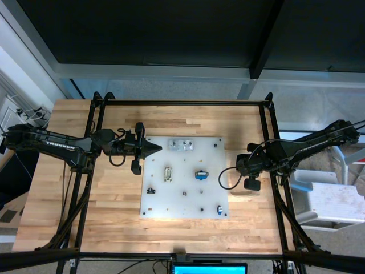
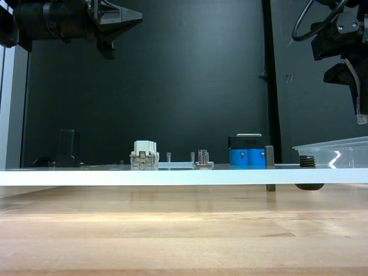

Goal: Remove the rj45 connector and place it in the container

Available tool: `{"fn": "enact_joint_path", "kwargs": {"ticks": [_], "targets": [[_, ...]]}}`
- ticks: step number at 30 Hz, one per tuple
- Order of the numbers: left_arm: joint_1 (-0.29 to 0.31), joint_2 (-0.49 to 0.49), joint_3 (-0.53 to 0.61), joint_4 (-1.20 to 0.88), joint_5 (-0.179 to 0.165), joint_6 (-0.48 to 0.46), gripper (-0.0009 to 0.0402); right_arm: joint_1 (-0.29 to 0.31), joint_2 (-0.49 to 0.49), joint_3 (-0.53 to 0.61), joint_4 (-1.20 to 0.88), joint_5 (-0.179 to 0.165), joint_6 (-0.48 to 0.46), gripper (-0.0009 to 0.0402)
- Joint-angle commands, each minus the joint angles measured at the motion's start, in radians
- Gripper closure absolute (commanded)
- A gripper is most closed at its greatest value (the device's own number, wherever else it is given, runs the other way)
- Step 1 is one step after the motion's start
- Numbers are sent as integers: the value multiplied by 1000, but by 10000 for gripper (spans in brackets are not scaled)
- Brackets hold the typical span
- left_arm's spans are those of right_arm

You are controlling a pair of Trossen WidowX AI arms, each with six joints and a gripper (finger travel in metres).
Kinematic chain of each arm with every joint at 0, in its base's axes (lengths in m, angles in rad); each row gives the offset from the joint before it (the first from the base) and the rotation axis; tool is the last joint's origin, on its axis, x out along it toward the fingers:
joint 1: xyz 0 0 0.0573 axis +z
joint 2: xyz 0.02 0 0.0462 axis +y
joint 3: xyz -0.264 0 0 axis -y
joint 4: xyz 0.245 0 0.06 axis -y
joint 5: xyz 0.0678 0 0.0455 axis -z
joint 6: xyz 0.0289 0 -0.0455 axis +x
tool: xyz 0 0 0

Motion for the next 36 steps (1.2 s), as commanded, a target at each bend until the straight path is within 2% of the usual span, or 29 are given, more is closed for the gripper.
{"fn": "enact_joint_path", "kwargs": {"ticks": [1,12,19,26,36], "targets": [[0,0,0,0,0,0,392,1,2,0,0,0,1,380],[0,0,0,0,0,0,392,1,2,0,3,1,6,279],[0,0,0,0,0,0,392,1,2,0,3,1,8,233],[0,0,0,0,0,0,392,1,2,0,3,1,8,214],[0,0,0,0,0,0,392,1,2,0,4,1,8,216]]}}
